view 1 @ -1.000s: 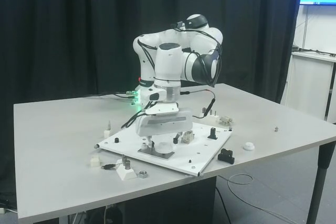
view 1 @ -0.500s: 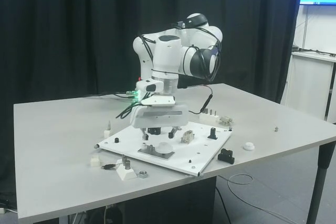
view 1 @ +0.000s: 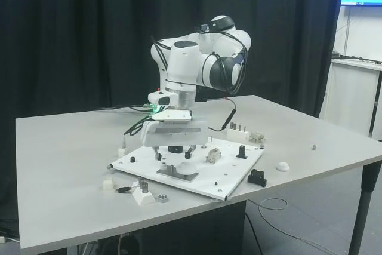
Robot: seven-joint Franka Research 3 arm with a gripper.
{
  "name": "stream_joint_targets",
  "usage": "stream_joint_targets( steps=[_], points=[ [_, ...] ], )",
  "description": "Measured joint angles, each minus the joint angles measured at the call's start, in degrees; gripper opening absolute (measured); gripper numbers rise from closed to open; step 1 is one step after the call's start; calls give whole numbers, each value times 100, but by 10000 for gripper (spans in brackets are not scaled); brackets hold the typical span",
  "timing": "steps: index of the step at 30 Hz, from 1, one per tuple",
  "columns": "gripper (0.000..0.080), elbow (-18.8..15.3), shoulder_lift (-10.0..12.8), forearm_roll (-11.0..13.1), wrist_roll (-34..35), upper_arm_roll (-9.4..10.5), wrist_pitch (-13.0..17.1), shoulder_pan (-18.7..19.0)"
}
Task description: Insert large gear.
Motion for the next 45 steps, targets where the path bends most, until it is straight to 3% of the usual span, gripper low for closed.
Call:
stream_joint_targets(
  steps=[45],
  points=[
    [800, 443, 11, 11, 183, 484, 233, -514]
  ],
)
